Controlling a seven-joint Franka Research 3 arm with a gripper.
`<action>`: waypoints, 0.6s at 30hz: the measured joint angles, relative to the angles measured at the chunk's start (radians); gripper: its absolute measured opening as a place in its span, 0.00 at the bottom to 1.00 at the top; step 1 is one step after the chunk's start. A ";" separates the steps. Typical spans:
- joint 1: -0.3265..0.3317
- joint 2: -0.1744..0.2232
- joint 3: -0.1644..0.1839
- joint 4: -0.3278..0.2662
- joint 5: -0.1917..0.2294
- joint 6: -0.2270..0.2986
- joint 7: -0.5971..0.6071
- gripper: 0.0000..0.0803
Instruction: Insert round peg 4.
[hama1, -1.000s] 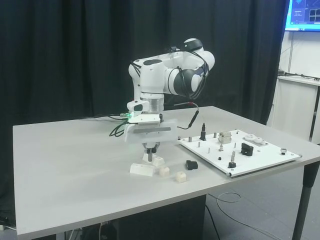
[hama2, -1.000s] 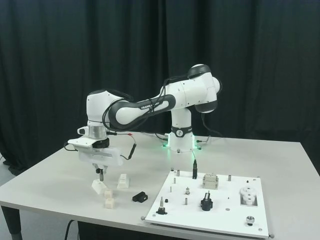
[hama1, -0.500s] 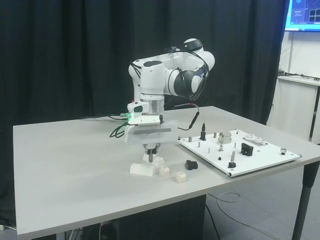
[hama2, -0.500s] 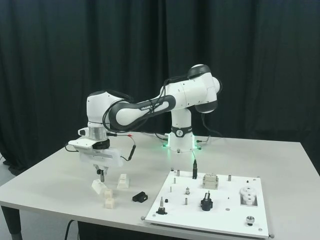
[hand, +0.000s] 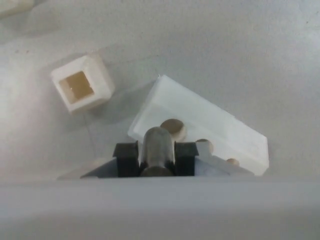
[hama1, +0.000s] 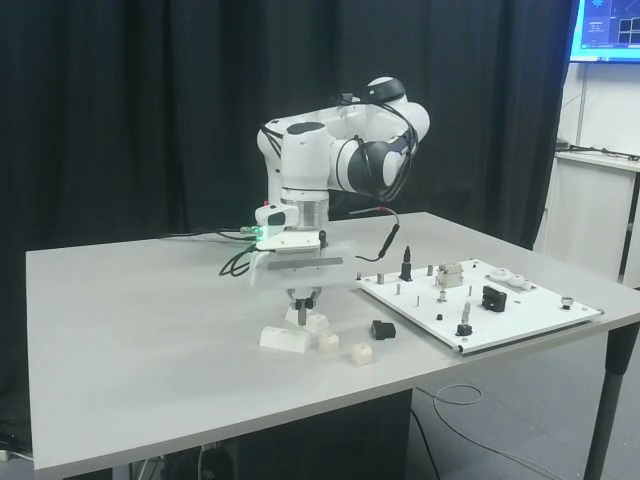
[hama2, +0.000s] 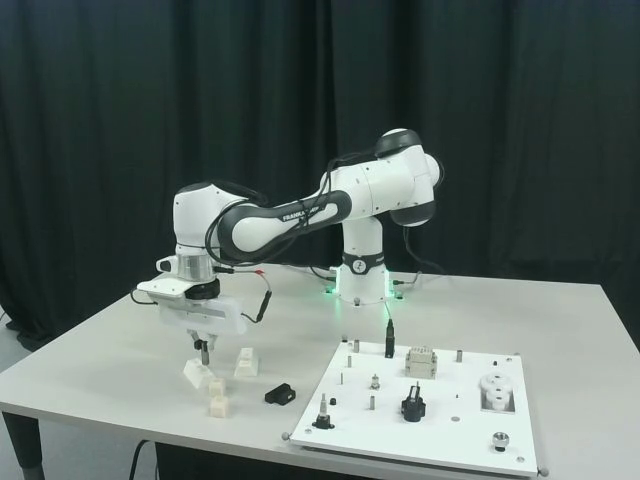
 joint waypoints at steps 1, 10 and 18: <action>0.000 0.000 0.000 0.000 0.000 0.000 0.000 0.19; 0.002 -0.001 0.000 0.001 0.003 -0.006 0.000 0.19; 0.009 -0.011 -0.005 0.001 0.006 -0.031 0.004 0.19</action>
